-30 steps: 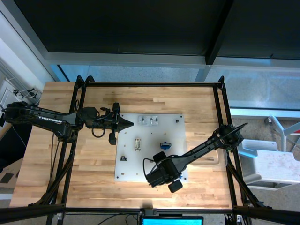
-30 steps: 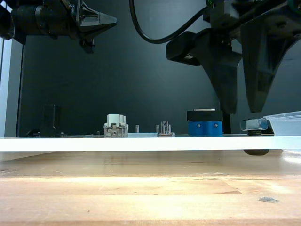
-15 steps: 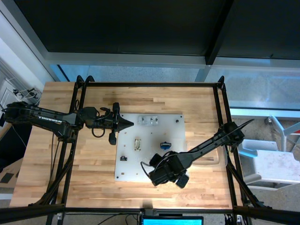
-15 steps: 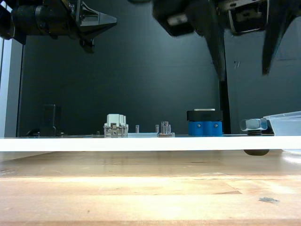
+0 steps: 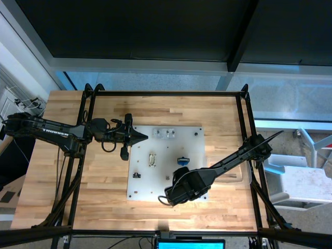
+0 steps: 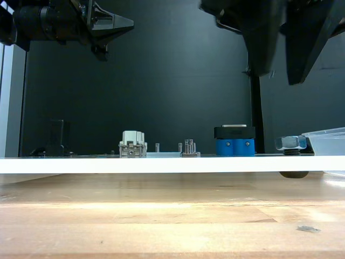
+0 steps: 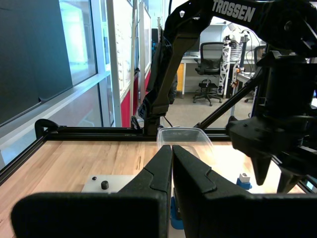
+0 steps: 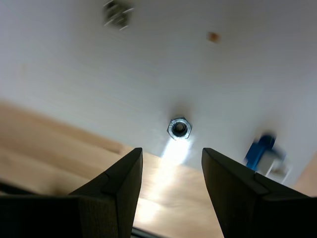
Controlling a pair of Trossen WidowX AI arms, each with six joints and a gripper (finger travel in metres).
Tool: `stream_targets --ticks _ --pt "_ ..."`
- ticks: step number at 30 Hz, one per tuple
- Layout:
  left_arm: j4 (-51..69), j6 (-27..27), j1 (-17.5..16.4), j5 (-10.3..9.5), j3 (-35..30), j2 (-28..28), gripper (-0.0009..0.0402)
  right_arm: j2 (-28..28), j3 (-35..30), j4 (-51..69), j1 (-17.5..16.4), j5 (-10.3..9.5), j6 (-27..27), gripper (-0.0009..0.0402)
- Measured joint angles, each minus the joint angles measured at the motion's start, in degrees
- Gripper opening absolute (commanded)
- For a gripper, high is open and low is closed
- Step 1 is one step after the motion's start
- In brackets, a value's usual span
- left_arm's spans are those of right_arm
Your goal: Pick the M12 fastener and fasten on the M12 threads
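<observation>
M12 fastener (image 6: 290, 143) on stud (image 6: 291, 152) — bore upright | right end effector (image 8: 171, 151) wide, above it | left end effector (image 5: 146, 136) closed — board's (image 5: 155, 181) left

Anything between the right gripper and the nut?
No. Right wrist view shows only air between the open right gripper and the nut below; left gripper hangs over the board's far left corner.

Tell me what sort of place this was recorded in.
Probably a robotics lab: a wooden table in a black frame carries a white task board, with office chairs beyond. The left gripper, shut, hovers over the board's far-left corner; the right gripper, open, hovers above the nut.
</observation>
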State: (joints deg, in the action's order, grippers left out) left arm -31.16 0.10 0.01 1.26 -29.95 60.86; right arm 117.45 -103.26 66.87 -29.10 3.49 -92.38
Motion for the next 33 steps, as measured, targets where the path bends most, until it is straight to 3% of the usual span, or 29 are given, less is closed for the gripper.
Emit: stream_targets --ticks 4,12,19,22,26,33 --pt "0.0 0.0 0.0 0.0 0.0 0.0 0.0 0.17 0.0 -0.02 -0.04 0.04 15.89 0.0165" --pt "0.0 0.02 0.0 -0.02 0.0 0.0 0.0 0.22 -0.02 -0.42 -0.42 -0.17 35.34 0.0165" --pt "0.0 0.0 0.0 -0.02 0.02 0.0 0.0 0.24 -0.02 0.02 -0.44 -0.37 47.08 0.0165" --pt "0.0 0.0 0.0 0.0 0.0 0.0 0.0 0.24 0.07 0.04 -0.37 -1.55 52.5 0.0157" --pt "0.0 0.0 0.0 0.0 0.0 0.0 0.0 0.24 0.44 0.79 -0.26 -1.57 57.53 0.0112" --pt "0.0 0.0 0.0 -0.02 0.0 0.0 0.0 0.26 2.29 0.94 0.92 -1.53 61.9 -0.0005"
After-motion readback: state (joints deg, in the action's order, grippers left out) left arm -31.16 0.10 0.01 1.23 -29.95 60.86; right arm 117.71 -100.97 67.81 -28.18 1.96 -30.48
